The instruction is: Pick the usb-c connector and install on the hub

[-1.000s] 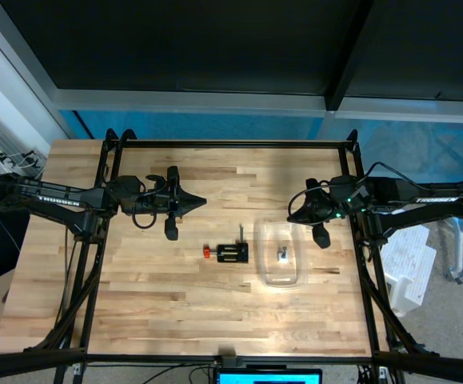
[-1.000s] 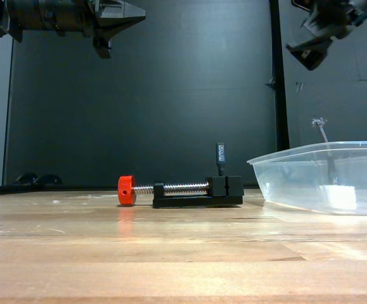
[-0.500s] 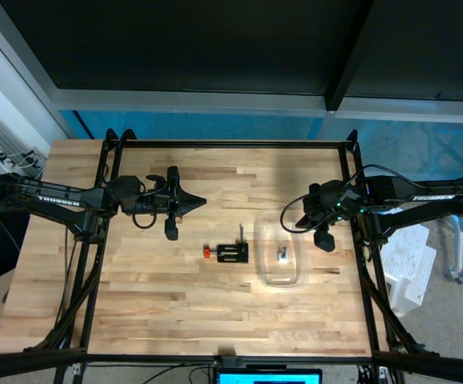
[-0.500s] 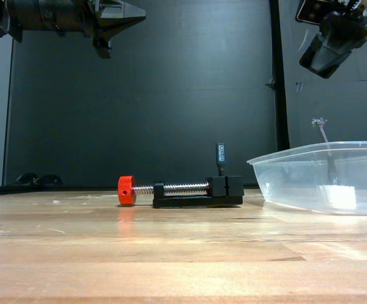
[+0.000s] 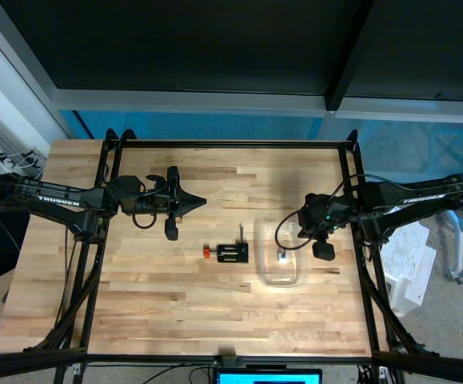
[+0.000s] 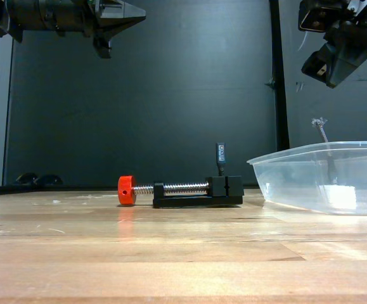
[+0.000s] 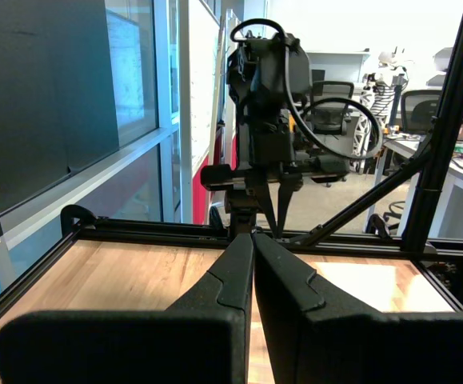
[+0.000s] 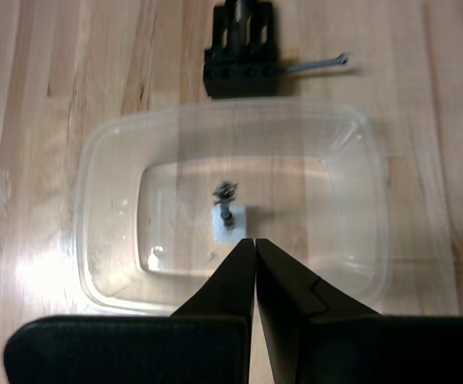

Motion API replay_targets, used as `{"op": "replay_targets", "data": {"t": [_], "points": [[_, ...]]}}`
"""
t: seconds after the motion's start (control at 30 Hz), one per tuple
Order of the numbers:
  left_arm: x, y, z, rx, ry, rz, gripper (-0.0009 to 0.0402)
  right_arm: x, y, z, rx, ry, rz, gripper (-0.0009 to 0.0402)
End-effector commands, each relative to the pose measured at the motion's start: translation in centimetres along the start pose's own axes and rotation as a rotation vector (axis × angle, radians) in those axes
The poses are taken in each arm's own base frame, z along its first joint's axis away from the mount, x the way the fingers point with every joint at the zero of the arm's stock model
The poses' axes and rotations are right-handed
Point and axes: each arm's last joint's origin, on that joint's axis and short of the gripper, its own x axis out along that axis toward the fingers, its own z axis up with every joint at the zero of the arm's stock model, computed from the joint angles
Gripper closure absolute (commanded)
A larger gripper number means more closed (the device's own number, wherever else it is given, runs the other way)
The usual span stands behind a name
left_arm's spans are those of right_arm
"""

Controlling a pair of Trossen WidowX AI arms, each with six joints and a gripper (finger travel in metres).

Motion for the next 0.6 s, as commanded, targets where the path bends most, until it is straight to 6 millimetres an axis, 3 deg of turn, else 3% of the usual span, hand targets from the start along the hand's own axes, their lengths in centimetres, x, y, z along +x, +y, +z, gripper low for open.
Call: {"op": "replay_targets", "data": {"t": [0.03, 0.6], "points": [[0.0, 0.0, 0.0, 0.0, -0.001, 0.0, 0.0393, 0.4, 0.5, 0.4, -0.025, 0.052, -0.046, 0.0381], [0.0, 0.0, 0.0, 0.0, -0.001, 0.0, 0.0393, 4.1, 2.1, 1.7, -0.054, 0.242, -0.081, 0.0259]]}}
